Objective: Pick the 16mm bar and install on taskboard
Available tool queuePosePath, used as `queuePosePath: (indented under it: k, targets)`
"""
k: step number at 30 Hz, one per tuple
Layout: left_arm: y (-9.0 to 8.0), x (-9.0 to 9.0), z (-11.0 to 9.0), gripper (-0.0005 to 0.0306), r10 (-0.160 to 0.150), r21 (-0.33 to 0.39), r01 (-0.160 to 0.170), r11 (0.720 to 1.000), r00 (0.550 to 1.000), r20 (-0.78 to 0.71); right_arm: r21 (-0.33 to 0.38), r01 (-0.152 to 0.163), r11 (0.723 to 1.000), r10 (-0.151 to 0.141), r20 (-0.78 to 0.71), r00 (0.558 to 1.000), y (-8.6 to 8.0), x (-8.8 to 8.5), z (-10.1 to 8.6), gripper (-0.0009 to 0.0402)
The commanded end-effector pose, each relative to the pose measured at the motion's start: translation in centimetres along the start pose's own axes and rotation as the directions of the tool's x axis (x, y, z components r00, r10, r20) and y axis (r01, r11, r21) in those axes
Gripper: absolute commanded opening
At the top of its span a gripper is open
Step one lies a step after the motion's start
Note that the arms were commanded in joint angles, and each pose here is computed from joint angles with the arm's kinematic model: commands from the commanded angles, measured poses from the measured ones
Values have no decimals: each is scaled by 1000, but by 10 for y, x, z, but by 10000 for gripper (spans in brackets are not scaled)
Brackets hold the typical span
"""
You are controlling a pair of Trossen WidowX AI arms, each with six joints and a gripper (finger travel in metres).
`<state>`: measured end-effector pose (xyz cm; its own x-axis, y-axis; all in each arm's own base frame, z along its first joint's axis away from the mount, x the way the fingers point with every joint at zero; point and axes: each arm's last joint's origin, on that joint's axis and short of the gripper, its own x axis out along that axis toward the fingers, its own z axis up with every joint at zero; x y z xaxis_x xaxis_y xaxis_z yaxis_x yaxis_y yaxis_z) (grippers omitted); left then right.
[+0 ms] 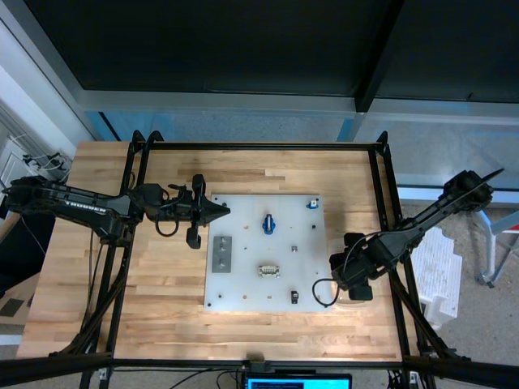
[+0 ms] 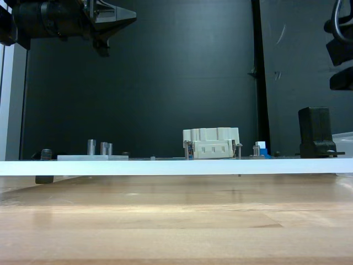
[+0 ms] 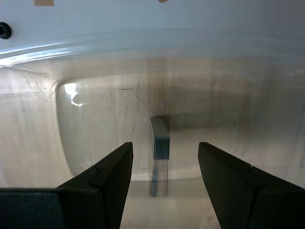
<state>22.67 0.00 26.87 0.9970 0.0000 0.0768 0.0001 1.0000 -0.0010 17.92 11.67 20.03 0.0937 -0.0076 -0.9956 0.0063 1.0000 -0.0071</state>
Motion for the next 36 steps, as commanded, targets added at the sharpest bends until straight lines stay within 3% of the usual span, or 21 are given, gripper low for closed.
queuePosePath:
  k: [1, 11, 36]
  targets:
    - [0, 0, 0, 0, 0, 0, 0, 1000, 1000, 0, -5, -10, 1000, 10, 0, 1000, 1, 8, 0, 190]
    - [0, 0, 0, 0, 0, 0, 0, 1000, 1000, 0, 4, -13, 1000, 13, 2, 1000, 0, 19, -4, 178]
    - [0, 0, 0, 0, 0, 0, 0, 1000, 1000, 0, 5, -31, 999, 31, 2, 1000, 0, 22, -5, 103]
